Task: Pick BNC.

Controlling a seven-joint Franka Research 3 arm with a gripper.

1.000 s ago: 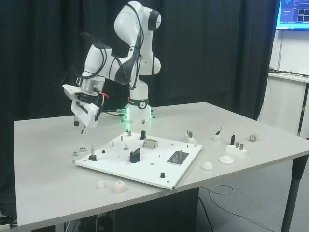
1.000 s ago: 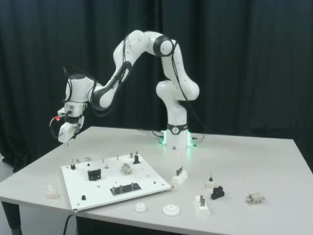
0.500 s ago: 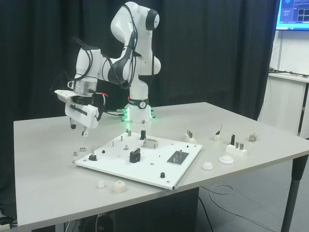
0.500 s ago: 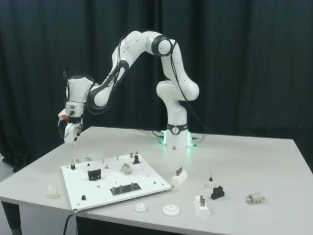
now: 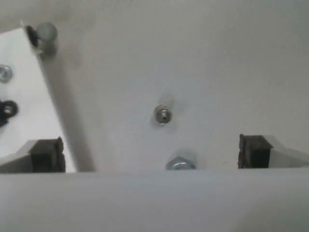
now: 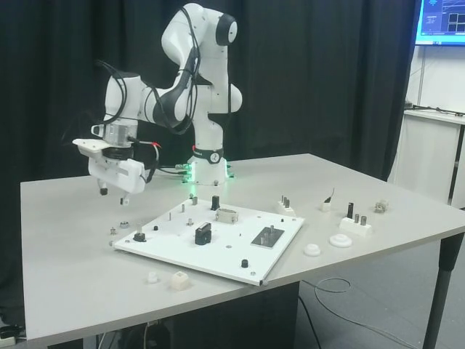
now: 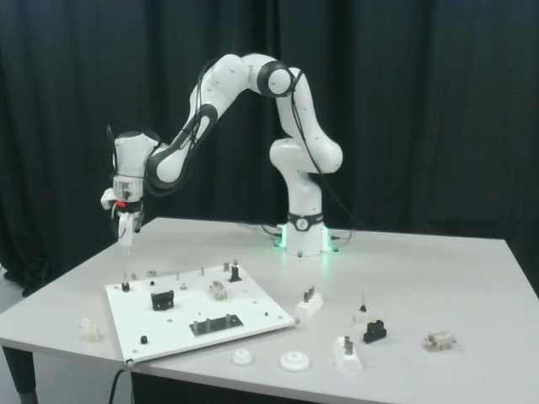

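Observation:
In the wrist view a small upright metal connector, the BNC (image 5: 163,114), stands on the grey table beside the white board (image 5: 21,92). A metal nut (image 5: 180,164) lies close to it. My gripper (image 5: 149,152) is open, with its black fingertips (image 5: 47,154) wide apart, and the connector lies in the span between them, well below. In the first room view the gripper (image 6: 112,195) hangs pointing down above the table, off the board's far left corner. The BNC (image 6: 112,231) shows as a tiny part under it. The second room view shows the same gripper (image 7: 125,238) above that corner.
The white board (image 6: 218,251) carries black parts (image 6: 203,234), pegs and a grey plate (image 6: 267,237). White pieces (image 6: 179,280) lie at the table's front, and several small white holders (image 6: 355,225) lie to the right. The arm's base (image 6: 205,163) stands behind the board.
The arm has swung the gripper away from the board toward the table's left side, and the hand has turned from tilted to pointing straight down. The fingers stay open.

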